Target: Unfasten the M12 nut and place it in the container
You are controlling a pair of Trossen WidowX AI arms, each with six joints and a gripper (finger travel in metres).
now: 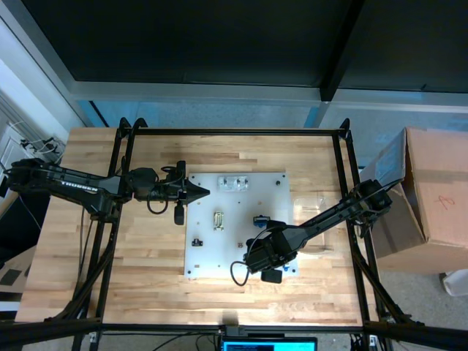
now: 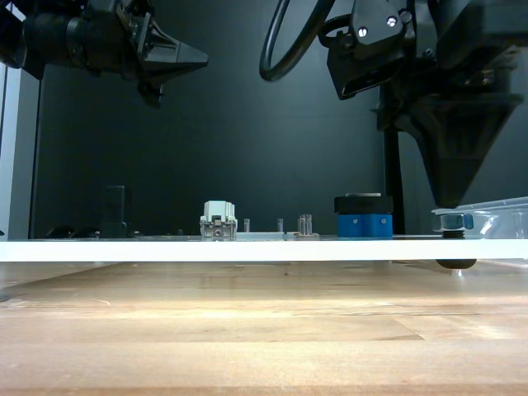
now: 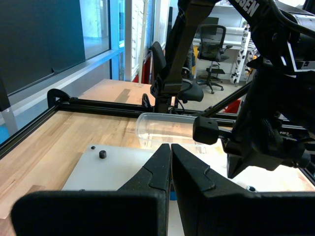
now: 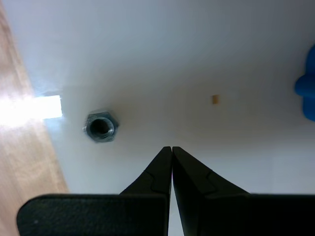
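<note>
The silver M12 nut sits on its stud near the white board's near right edge, with a sliver of black showing under it. In the right wrist view the nut lies free of the fingers, off to one side of the tips. My right gripper points straight down just above the board, shut on nothing. The clear container stands right of the board; I see no nut in it. My left gripper hovers high over the board's left edge, shut and empty.
On the board stand a blue-and-black block and a white connector. A black frame rings the table. A cardboard box sits beyond the right edge. The right arm reaches over the container toward the board.
</note>
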